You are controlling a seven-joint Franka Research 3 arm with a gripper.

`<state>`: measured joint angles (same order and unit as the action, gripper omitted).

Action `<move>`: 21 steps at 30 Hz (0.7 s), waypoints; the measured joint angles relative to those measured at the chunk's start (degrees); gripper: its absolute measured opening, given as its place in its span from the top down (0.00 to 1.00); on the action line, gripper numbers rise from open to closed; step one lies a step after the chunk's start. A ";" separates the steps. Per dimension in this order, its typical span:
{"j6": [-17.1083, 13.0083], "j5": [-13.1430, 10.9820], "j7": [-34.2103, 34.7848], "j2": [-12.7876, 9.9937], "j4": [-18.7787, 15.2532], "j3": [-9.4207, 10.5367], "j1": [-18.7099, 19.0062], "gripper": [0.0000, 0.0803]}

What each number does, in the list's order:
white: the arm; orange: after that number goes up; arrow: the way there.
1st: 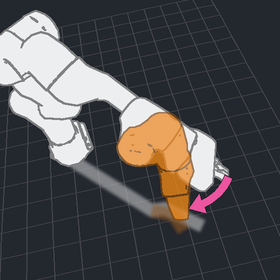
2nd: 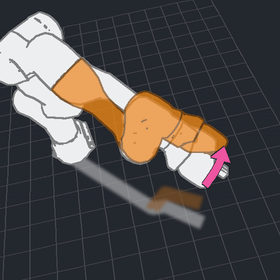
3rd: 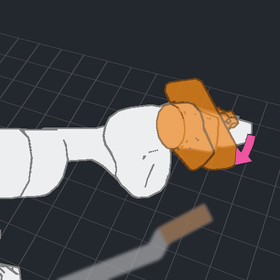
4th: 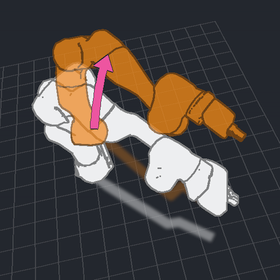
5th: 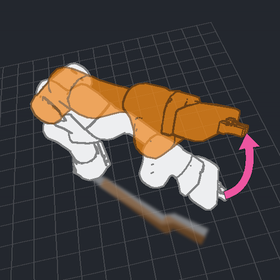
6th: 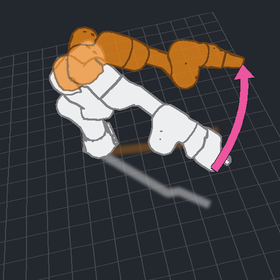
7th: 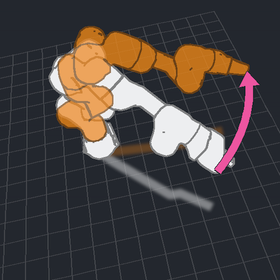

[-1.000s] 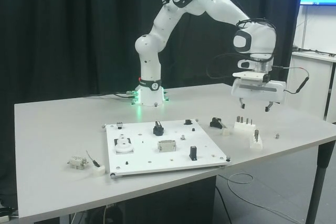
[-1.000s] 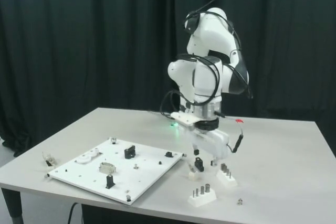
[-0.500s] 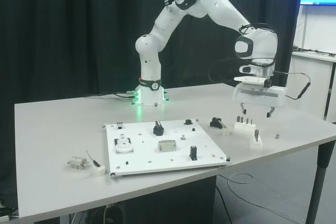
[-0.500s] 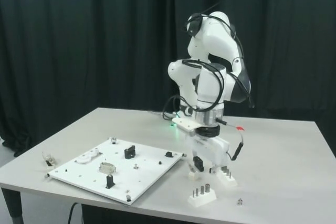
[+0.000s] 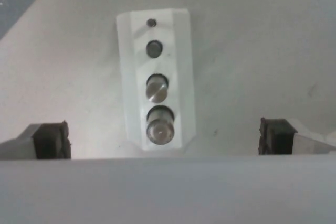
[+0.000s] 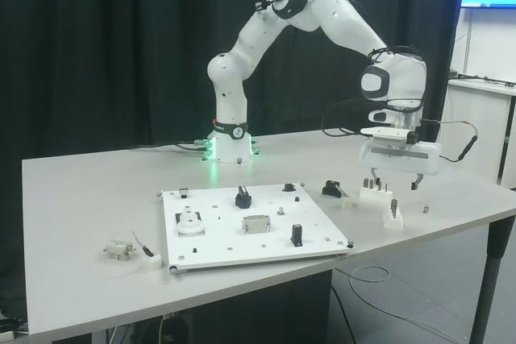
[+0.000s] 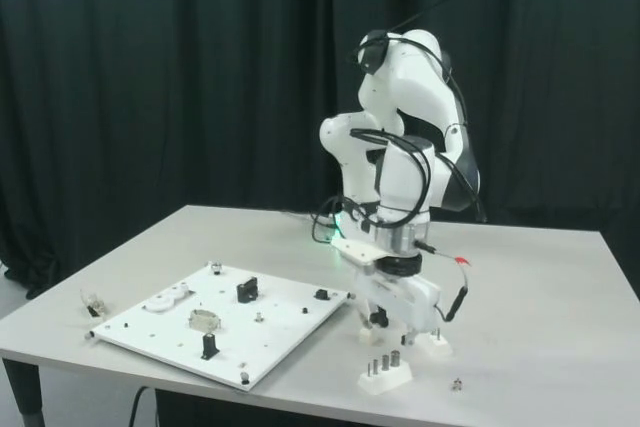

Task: Pick round peg 4.

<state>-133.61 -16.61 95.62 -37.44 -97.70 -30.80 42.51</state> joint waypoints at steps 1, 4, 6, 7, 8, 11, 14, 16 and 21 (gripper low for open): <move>-0.30 -0.03 0.00 -0.17 0.00 0.35 -0.18 0.00; -1.32 -0.11 0.00 -0.64 0.00 1.46 -0.86 0.00; -2.08 -0.19 0.00 -0.95 0.00 2.26 -1.40 0.00; -2.38 -0.21 0.00 -1.07 0.00 2.67 -1.69 0.00; -2.66 -0.22 0.00 -1.19 0.00 3.04 -1.97 0.00; -3.56 -0.22 -0.06 -1.52 0.00 4.20 -2.92 0.00; -4.22 -0.22 -0.26 -1.76 0.00 5.26 -3.82 0.00; -4.39 -0.22 -0.49 -1.88 0.00 5.95 -4.44 0.00; -4.51 -0.22 -1.13 -1.97 0.00 7.24 -5.62 0.00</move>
<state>-138.12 -16.83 94.49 -39.41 -97.70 -23.55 36.89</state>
